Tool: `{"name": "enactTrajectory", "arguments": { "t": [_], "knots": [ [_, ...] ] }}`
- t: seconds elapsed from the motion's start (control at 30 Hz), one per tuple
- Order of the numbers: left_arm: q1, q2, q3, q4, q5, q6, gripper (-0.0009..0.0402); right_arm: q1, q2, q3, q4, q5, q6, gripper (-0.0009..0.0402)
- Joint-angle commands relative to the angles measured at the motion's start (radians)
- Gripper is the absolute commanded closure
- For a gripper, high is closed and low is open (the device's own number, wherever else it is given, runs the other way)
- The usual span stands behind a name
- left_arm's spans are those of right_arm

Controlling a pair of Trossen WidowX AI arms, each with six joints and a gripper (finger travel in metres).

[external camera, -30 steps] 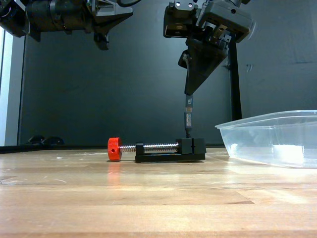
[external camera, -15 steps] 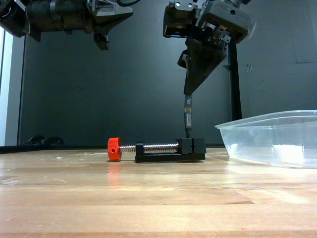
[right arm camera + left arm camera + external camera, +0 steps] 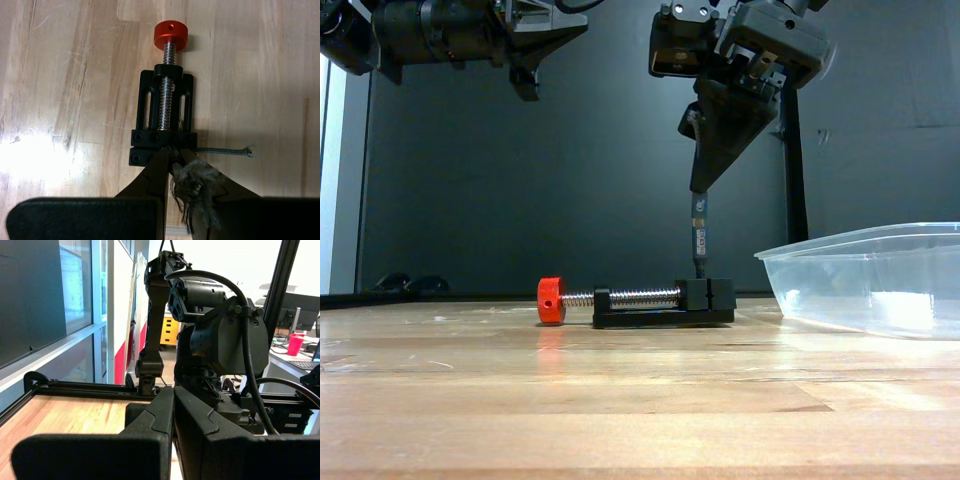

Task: Pick the usb-c connector and install on the hub

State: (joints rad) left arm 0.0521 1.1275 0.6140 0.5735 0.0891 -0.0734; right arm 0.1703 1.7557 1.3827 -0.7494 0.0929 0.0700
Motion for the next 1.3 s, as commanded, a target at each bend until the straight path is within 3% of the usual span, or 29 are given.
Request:
{"name": "enactTrajectory", "arguments": {
  "t": [0.03,1.3],
  "knots": [
    [0.0,0.0,0.0,0.0,0.0,0.0,0.0393,0.0,0.0,0.0,-0.001,0.001,-0.002,0.0393],
    [0.0,0.0,0.0,0.0,0.0,0.0,0.0393,0.0,0.021,-0.057,0.071,-0.018,-0.008,0.0393]
  ]
}}
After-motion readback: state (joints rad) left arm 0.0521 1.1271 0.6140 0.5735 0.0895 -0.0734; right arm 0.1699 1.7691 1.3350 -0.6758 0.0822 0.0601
